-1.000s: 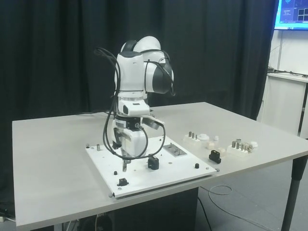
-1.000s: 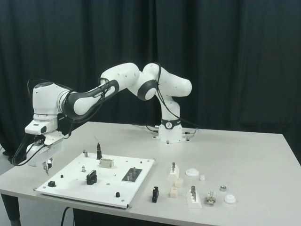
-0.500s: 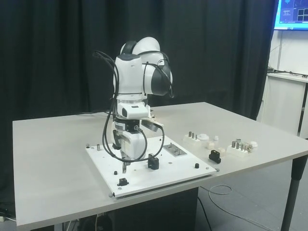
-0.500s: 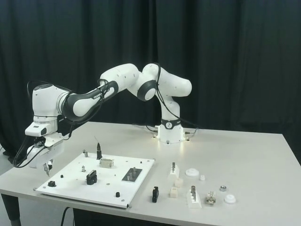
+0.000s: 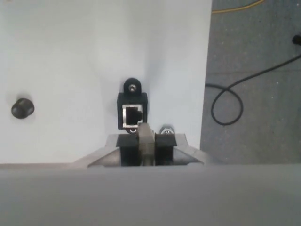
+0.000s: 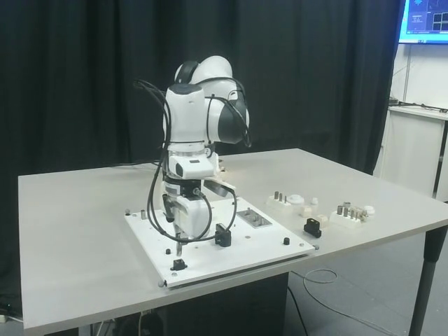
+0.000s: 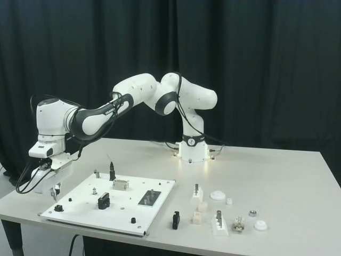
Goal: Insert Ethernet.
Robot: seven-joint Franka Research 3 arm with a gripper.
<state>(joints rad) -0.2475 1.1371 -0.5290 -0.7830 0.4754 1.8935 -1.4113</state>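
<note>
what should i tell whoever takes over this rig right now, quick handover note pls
Gripper: shut on the Ethernet plug, held above the white board.
Ethernet socket: small black block near the board's corner, on the edge farthest from the arm's base; its opening faces up and is empty.
Done: plug picked up and brought over the socket; in the wrist view its tip sits right at the opening.
Left: finish lining up, push the plug down into the socket, then release. The room views show a gap between plug and socket, so nothing is seated yet.
Spare parts lie on the grey table beside the board, untouched.
</note>
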